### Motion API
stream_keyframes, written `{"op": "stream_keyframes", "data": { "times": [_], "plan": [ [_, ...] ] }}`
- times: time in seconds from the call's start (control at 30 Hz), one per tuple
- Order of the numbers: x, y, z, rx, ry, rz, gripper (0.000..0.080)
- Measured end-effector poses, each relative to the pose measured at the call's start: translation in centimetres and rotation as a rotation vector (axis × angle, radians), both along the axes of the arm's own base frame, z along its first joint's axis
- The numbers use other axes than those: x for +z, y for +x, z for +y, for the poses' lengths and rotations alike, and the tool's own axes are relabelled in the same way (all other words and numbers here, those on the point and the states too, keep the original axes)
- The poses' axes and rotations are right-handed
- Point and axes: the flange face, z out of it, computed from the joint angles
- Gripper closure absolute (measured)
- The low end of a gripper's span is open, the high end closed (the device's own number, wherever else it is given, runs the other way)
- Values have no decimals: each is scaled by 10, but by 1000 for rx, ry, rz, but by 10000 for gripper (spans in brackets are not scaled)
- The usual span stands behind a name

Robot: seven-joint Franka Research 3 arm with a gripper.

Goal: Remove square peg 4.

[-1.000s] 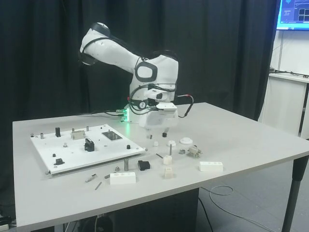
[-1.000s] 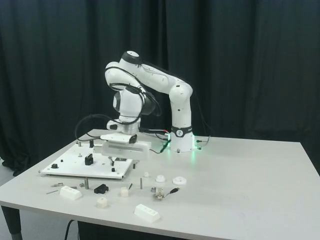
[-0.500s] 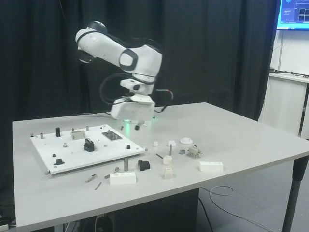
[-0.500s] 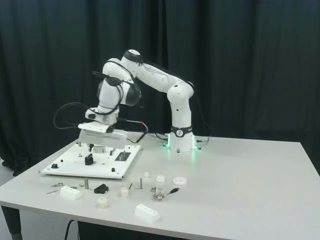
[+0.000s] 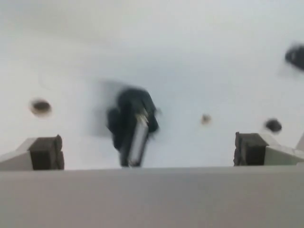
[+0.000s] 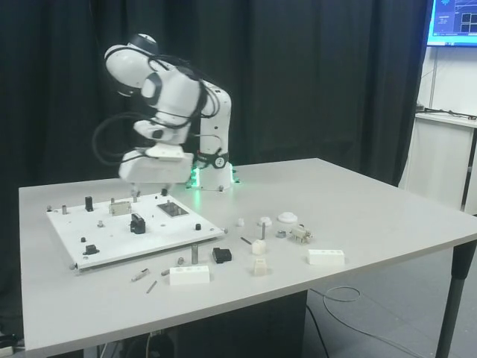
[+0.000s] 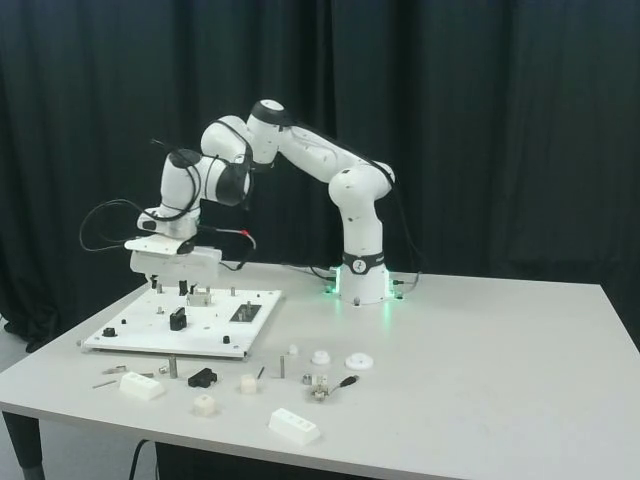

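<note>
End effector [image 5: 147,152] newly over black peg [image 5: 131,124], wrist-visible.

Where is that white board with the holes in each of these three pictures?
Wrist view: the white board fills the background beyond the fingertips.
First room view: it lies flat in the left half of the picture, below the arm.
Second room view: it lies at the left, near the front edge.
Shared landmark: the open tool hangs over the board.
</note>
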Motion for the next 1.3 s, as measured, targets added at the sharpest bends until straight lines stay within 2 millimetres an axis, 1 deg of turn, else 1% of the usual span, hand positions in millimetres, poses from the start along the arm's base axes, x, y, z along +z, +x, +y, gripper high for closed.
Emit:
{"op": "stream_keyframes", "data": {
  "times": [0.33, 0.67, 0.97, 1.3],
  "plan": [
    [-15, -59, -64, -15, 48, 36, 3],
    [-32, -119, -117, -30, 85, 37, 3],
    [-44, -170, -155, -55, 109, 5, 3],
    [-49, -214, -188, -99, 116, -31, 3]
  ]
}}
